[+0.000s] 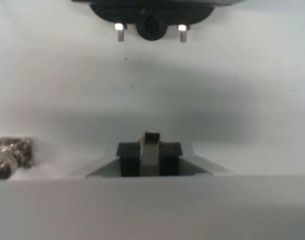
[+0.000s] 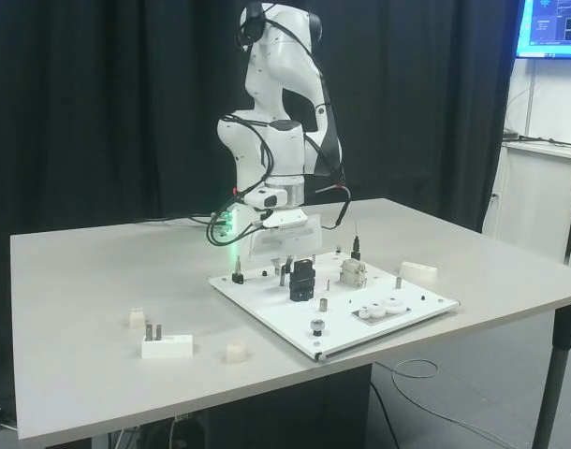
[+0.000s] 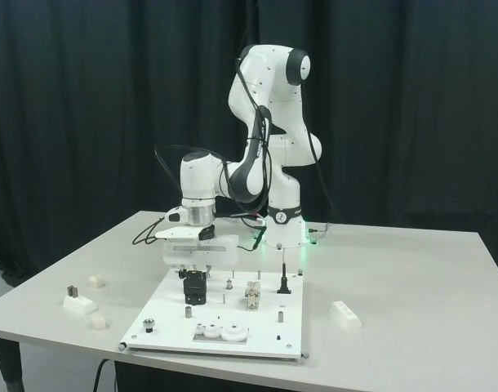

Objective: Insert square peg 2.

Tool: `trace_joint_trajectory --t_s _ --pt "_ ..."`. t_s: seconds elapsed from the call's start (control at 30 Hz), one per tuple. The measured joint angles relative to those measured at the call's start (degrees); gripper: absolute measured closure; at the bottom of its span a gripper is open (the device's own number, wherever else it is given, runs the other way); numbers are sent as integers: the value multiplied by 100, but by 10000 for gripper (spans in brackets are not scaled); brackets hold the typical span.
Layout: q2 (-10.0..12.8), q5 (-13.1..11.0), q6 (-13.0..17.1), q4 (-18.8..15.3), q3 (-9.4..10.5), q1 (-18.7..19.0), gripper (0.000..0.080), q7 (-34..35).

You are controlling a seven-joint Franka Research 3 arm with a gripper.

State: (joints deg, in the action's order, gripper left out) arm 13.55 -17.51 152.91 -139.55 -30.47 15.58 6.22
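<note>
One square peg (image 1: 151, 152) is clamped in the gripper (image 1: 151, 159), above the white board (image 2: 267, 295). Descend plumb, corners squared to the socket, low force.

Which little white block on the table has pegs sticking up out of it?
The long white block at the table's front corner; two grey pegs stand in it. The other white blocks are bare.

One white arm (image 3: 265, 163) stands on one grey table (image 3: 412, 269). One white board (image 2: 267, 295) lies on the table. Four small white blocks sit on the bare table: one long block (image 2: 167, 347) holding two pegs (image 2: 153, 330), two small blocks (image 2: 136, 317) near it, and one block (image 2: 418, 271) past the board. Three white gears (image 3: 218, 331) sit on the board.
</note>
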Motion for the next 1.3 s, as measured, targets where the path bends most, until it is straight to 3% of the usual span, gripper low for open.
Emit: trace_joint_trajectory --t_s 1.3 --pt "43 -76 130 14 1 -2 728 -1"
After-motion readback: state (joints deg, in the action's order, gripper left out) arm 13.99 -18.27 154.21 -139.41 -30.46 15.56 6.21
